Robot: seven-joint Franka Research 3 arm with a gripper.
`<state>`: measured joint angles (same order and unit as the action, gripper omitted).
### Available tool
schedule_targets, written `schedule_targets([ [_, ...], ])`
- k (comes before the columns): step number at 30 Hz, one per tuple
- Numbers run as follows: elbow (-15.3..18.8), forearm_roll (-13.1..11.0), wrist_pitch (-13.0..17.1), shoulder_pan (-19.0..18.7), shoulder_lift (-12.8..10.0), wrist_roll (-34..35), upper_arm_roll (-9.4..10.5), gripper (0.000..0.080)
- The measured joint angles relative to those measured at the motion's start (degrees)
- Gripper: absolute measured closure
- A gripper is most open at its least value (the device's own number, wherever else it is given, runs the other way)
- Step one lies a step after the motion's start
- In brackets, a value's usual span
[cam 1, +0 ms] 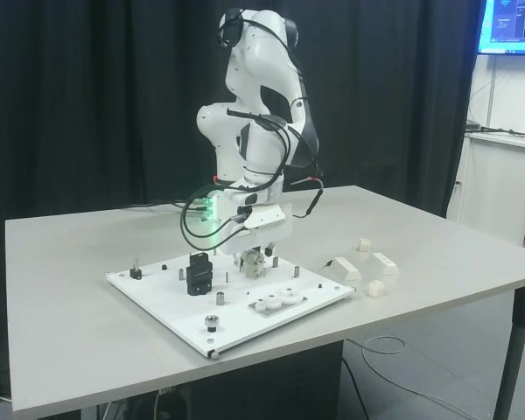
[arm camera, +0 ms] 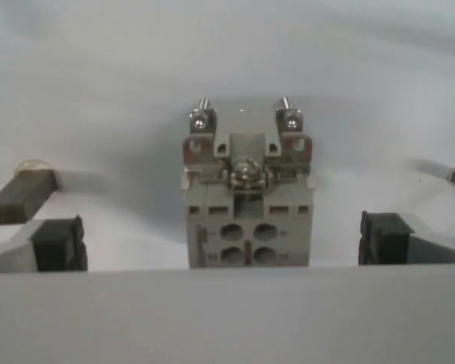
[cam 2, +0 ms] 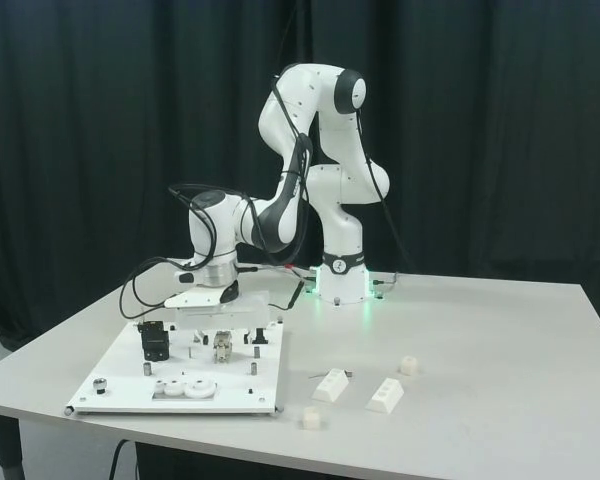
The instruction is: Remove waterproof.
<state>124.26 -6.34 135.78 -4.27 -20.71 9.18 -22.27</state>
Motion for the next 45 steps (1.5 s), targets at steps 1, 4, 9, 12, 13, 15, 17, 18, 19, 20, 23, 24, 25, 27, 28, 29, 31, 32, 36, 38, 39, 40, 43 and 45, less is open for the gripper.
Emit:
schedule_targets([
  [1,0.0,0.0,0.0,0.0,0.0,0.0,0.00,0.0003],
  [4,0.0,0.0,0.0,0.0,-0.1,0.0,-0.01,0.0003],
  [9,0.1,0.1,0.0,0.0,-0.1,-0.1,-0.01,0.0090],
  [12,0.0,0.2,0.0,0.0,-0.1,-0.5,-0.04,0.0254],
  [13,0.0,0.3,0.0,0.0,-0.1,-0.6,-0.12,0.0254],
  [15,0.0,0.5,0.3,0.0,-0.1,-0.6,-0.35,0.0254],
  [17,0.0,0.5,0.4,0.1,-0.1,-0.6,-0.46,0.0412],
  [18,0.0,0.5,0.4,0.1,-0.1,-0.6,-0.45,0.0412],
  [19,0.0,0.5,0.4,0.1,-0.1,-0.6,-0.46,0.0412],
  [20,0.0,0.5,0.5,0.1,-0.1,-0.7,-0.46,0.0412],
  [23,0.0,0.5,0.6,0.1,-0.1,-0.7,-0.48,0.0412],
  [24,0.0,0.5,0.6,0.1,-0.1,-0.7,-0.48,0.0412],
  [25,0.0,0.5,0.6,0.1,-0.1,-0.7,-0.48,0.0486],
  [27,0.0,0.5,0.6,0.1,-0.1,-0.7,-0.48,0.0486],
  [28,0.0,0.5,0.6,0.1,-0.1,-0.7,-0.48,0.0486],
  [29,0.0,0.5,0.6,0.1,-0.1,-0.7,-0.48,0.0486],
  [31,0.0,0.4,0.6,0.1,-0.1,-0.7,-0.48,0.0486],
  [32,0.0,0.4,0.6,0.1,-0.1,-0.7,-0.48,0.0486],
  [36,0.0,0.3,0.5,0.1,-0.1,-0.7,-0.49,0.0486],
  [38,0.0,0.3,0.4,0.1,-0.1,-0.6,-0.50,0.0486],
  [39,-0.1,0.3,0.4,0.1,-0.1,-0.6,-0.50,0.0486],
  [40,-0.1,0.3,0.3,0.1,-0.1,-0.6,-0.50,0.0486],
  [43,-0.2,0.3,0.1,0.1,-0.1,-0.6,-0.52,0.0488],
  [45,-0.2,0.3,0.0,0.1,-0.1,-0.6,-0.53,0.0488],
])
